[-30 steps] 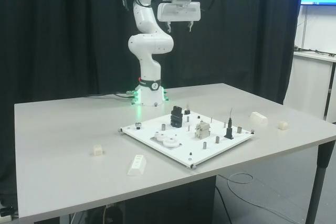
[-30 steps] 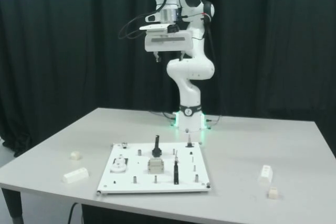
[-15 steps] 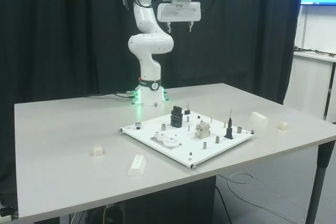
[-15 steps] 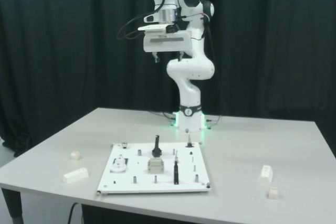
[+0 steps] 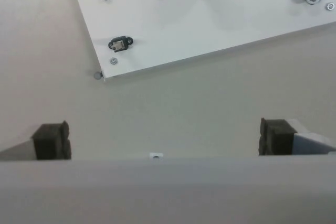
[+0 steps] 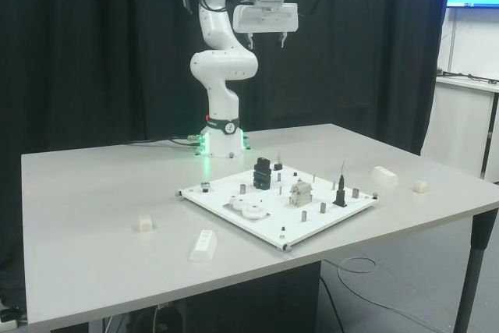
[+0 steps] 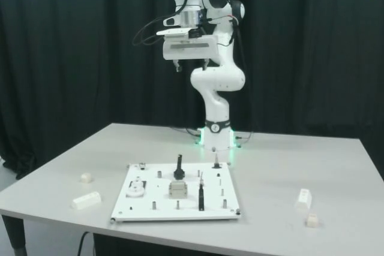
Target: Remove D-SUB.
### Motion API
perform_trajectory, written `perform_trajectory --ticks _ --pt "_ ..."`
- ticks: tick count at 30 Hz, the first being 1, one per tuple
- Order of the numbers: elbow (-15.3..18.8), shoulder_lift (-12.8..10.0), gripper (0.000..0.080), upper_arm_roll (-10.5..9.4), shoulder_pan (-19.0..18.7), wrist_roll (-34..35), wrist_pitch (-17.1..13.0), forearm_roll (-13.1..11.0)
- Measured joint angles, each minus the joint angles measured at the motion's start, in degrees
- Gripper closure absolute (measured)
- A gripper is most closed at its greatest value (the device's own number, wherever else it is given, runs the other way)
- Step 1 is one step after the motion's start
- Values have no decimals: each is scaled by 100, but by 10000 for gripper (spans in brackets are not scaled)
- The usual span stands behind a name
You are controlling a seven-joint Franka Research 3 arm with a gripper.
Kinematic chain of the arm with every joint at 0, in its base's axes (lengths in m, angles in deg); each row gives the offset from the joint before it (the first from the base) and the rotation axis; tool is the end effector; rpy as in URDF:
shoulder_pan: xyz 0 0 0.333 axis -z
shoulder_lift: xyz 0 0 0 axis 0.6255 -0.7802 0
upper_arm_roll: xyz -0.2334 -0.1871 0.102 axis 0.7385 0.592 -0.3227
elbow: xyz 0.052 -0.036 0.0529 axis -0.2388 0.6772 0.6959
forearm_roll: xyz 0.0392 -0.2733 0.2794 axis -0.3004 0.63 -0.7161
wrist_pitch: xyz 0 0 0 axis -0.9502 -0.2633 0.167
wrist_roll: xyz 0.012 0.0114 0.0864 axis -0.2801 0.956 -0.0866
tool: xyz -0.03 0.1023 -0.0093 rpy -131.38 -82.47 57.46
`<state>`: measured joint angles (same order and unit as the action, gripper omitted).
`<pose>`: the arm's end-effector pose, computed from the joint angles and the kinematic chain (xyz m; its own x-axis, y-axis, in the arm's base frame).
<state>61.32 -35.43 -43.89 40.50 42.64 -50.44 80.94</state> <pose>0.3544 -0.0381 0.5900 0.7287 -0.6840 -0.0332 -0.6846 -0.7289 -0.0087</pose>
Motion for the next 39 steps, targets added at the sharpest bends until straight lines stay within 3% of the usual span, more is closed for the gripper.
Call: perform_trajectory --ticks 10,23,39 --pt "-11 -19 3 0 2 0 7 11" --pt "0 -100 3 -14 0 -220 -11 235" --pt "174 -554 3 0 2 -521 -708 325"
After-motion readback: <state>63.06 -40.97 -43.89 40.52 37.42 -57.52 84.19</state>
